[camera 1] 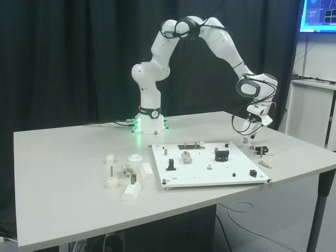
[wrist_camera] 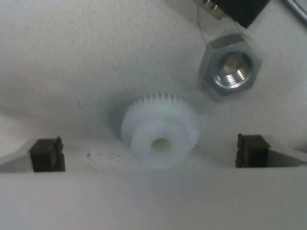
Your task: Remove small gear.
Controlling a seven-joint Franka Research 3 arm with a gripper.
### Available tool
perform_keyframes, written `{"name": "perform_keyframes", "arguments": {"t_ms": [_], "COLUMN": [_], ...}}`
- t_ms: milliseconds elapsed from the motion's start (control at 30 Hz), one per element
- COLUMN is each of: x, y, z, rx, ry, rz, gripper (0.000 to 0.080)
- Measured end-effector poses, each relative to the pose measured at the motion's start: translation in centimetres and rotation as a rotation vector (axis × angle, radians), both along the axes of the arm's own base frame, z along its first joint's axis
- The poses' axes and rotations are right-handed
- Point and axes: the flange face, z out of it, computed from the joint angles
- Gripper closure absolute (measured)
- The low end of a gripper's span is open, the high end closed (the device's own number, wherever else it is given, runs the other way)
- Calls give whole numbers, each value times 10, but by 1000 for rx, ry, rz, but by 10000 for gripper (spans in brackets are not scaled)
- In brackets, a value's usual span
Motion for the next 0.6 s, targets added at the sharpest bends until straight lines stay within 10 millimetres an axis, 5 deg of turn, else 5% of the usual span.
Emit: {"name": "perform_keyframes", "arguments": {"t_ms": [600], "x": [7], "y": [4], "z": [11], "rx": [-26], "ry": [8], "rz": [3], "gripper": [3]}}
